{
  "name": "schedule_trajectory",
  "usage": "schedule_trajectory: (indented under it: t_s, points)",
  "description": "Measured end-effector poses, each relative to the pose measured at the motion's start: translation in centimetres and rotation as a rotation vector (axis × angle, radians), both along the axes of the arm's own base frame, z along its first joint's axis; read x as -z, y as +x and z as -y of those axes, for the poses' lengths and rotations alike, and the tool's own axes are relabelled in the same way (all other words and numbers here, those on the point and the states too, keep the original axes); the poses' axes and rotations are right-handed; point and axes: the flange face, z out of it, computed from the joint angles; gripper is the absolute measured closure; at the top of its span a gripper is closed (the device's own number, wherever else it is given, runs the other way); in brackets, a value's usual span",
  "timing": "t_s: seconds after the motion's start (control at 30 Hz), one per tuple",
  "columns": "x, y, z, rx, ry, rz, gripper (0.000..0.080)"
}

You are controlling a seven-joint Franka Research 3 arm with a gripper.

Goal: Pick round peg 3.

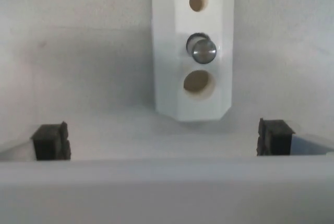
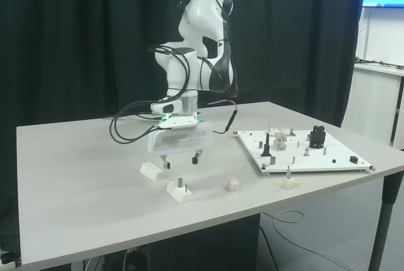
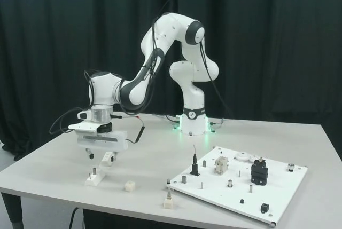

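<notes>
Peg [image 1: 203, 49] upright in white block [image 1: 192, 85], below and ahead of gripper [image 1: 162, 140], centred between wide-spread fingers [image 1: 51, 141]; gripper empty, peg axis vertical.

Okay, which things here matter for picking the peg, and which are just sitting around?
For the job:
- peg
- peg holder
- gripper, fingers open

Lying about:
- board of parts
- second white block
- small cube
- small block with a pin

Round peg 3 [image 1: 202, 50]: short grey metal cylinder, upright. It's seated in the middle hole of a white 3-hole holder block [image 1: 191, 46] on the grey table [image 2: 76, 157].
</notes>
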Motion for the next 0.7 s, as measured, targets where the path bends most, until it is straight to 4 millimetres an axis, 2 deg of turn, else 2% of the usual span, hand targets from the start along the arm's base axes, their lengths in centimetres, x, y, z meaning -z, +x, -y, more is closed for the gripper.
schedule_trajectory:
  t_s: [0.37,0.7]
  points:
    - [0.8,-0.1,1.0,-0.032,0.018,0.026,0.0003]
    - [1.8,1.2,1.5,-0.045,0.027,0.052,0.0003]
